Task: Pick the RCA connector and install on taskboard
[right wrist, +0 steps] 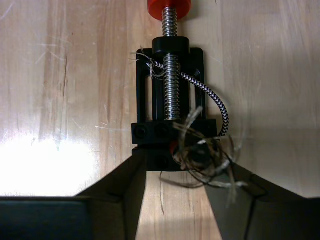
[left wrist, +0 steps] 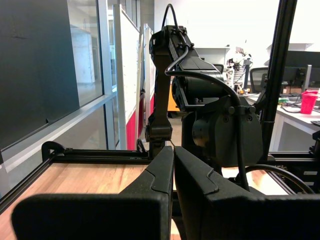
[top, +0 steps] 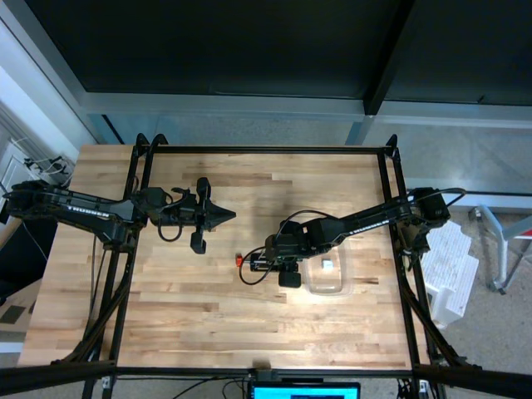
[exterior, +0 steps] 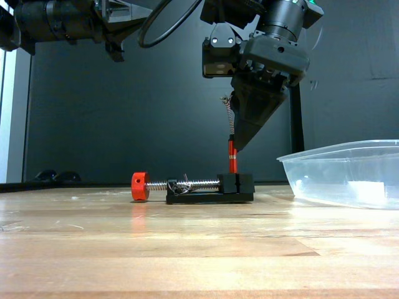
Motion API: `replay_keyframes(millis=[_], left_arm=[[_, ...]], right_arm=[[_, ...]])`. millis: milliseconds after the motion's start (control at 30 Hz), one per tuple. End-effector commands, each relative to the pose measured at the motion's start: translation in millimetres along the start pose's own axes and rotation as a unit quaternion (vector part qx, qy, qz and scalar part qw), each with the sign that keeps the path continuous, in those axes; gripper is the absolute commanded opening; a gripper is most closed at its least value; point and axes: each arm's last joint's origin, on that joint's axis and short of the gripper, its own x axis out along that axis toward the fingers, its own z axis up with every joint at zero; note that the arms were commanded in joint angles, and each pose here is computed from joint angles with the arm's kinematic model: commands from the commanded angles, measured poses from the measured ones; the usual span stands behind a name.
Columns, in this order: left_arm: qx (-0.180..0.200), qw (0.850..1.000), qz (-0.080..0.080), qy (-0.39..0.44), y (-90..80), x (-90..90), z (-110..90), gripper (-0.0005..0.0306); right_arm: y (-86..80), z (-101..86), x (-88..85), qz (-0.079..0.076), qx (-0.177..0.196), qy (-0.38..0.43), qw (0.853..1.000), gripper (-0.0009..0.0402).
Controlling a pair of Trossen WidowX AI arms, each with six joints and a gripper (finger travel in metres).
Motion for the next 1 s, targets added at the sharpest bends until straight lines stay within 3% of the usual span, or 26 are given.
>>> replay_keyframes(millis=[33, 400, 1000], left_arm=[[0.000, 1.000, 0.000, 0.000, 0.0, 0.1, 0, 0.0000], [0.000, 1.000, 0.000, 0.000, 0.0, 0.1, 0, 0.0000], [0.000, 1.000, 0.000, 0.009, 0.0, 0.0, -2, 0.0000]], right_arm=[[-0.5, 1.5, -9.1, 0.000, 0.002, -0.011, 1.000, 0.0187], [-4.0, -2.2, -49.7, 0.006, 0.002, -0.036, 0.999, 0.0210], [-6.3, -6.9, -62.4, 0.008, -0.001, -0.046, 0.999, 0.0167]])
